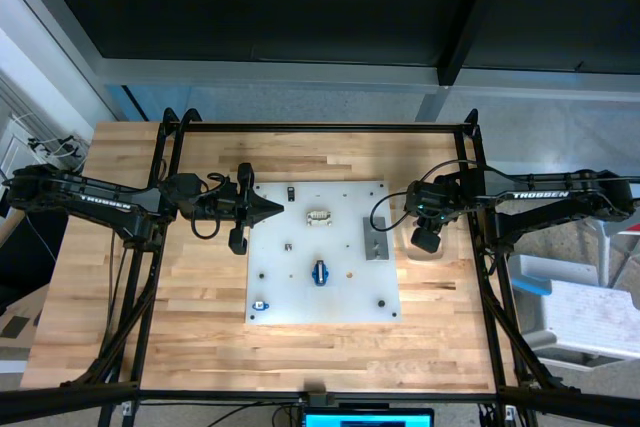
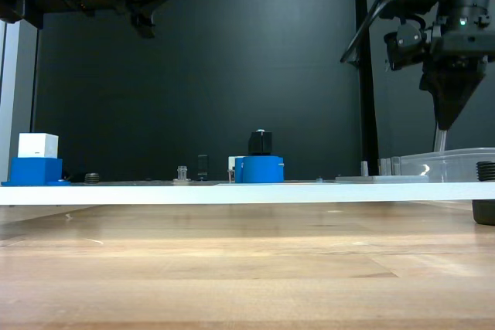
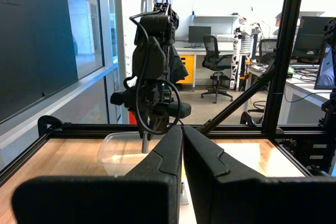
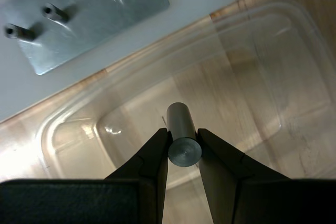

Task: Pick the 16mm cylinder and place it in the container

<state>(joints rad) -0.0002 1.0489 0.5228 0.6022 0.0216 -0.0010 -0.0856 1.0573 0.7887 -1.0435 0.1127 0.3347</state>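
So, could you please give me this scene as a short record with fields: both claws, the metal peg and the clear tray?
right claw: shut on the metal peg, above the clear tray
metal peg: upright between the fingers, not yet released
clear tray: on the wooden table, beside the grey plate
left claw: shut, holding nothing, high over the left edge of the white board
stage: ready to drop

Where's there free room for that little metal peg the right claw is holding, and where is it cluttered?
The floor of the clear container is bare, just under the 16mm cylinder pinched in the right gripper. The grey plate beside it is crowded with pegs. The left gripper, shut, hangs over the left edge of the white board.
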